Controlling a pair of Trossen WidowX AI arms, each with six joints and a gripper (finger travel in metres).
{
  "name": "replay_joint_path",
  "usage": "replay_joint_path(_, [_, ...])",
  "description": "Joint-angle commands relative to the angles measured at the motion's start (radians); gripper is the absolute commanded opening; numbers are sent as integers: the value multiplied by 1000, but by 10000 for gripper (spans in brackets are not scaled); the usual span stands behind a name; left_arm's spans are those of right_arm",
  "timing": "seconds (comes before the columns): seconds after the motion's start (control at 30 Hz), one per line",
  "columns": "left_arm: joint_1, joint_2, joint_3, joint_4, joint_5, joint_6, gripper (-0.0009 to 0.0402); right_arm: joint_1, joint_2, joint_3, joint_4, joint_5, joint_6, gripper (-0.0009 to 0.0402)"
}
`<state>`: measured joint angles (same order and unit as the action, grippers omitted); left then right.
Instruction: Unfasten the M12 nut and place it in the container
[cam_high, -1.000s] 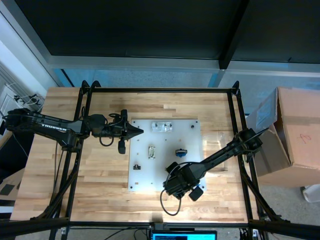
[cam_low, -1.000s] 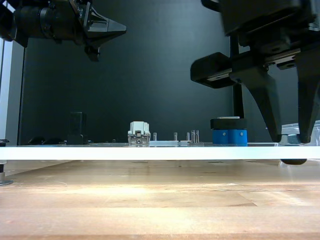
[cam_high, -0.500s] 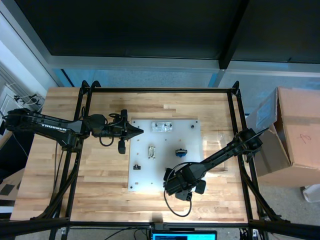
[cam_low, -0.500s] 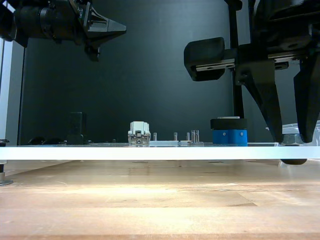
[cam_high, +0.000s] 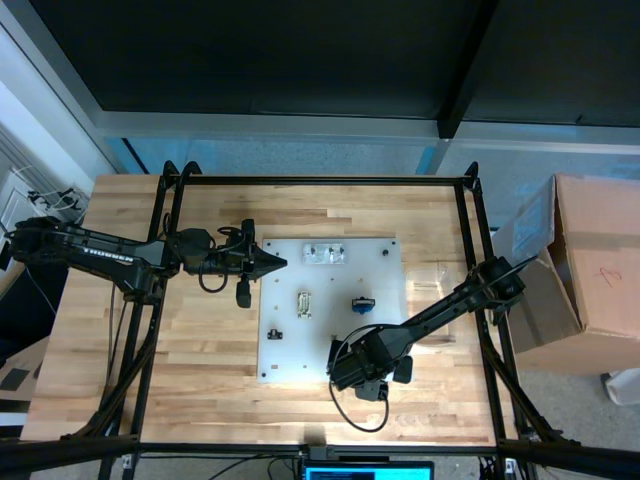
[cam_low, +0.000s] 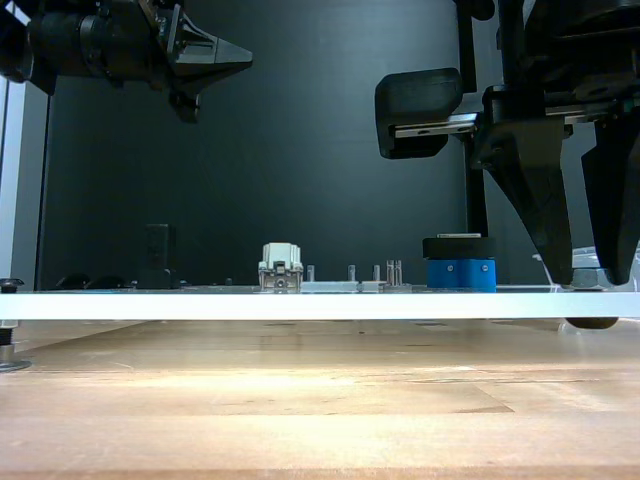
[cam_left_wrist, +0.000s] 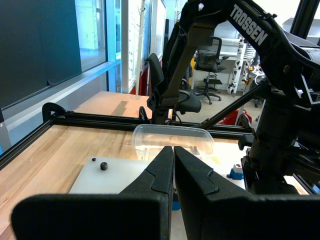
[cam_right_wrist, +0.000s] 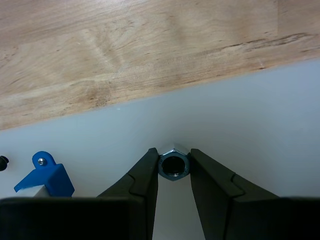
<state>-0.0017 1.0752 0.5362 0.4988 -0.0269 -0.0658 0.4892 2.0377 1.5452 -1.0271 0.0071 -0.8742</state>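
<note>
The wooden worktop (cam_high: 200, 380) carries the white board (cam_high: 300, 350) in the middle. My left tool (cam_high: 272, 263) hangs high over the board's far left edge, pointing inward, its fingers pressed together with nothing between them. My right tool (cam_low: 587, 278) is down at the board's near right edge, pointing straight at the board. The clear container (cam_left_wrist: 150, 134) stands on the worktop just beyond the board's right side, well apart from the right tool; I see no nut in it. A blue block (cam_high: 361, 305) and a grey connector (cam_high: 303, 304) sit mid-board. The M12 nut (cam_right_wrist: 174, 166) sits flat on the board at its stud's place, hole upward, between my right tool's fingertips (cam_right_wrist: 150, 167). They touch its two opposite sides, so the tool pinches it. The stud itself is hidden, and I cannot tell how far down it the nut sits.
</note>
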Motion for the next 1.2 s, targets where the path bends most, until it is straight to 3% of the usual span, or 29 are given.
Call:
replay_joint_path(0.03, [0,0,0,0,0,0,0,0,-1,0,23,1,2,74])
replay_joint_path(0.47, [0,0,0,0,0,0,0,6,-42,0,19,1,6,201])
replay_joint_path(0.63, [0,0,0,0,0,0,0,12,-75,0,3,0,246,208])
replay_joint_path(0.9, [0,0,0,0,0,0,0,13,-136,-2,14,-12,1154,161])
replay_joint_path(1.03, [0,0,0,0,0,0,0,23,-167,-42,29,-72,1328,105])
replay_joint_path(1.2, [0,0,0,0,0,0,0,29,-181,-118,92,-138,1390,-8])
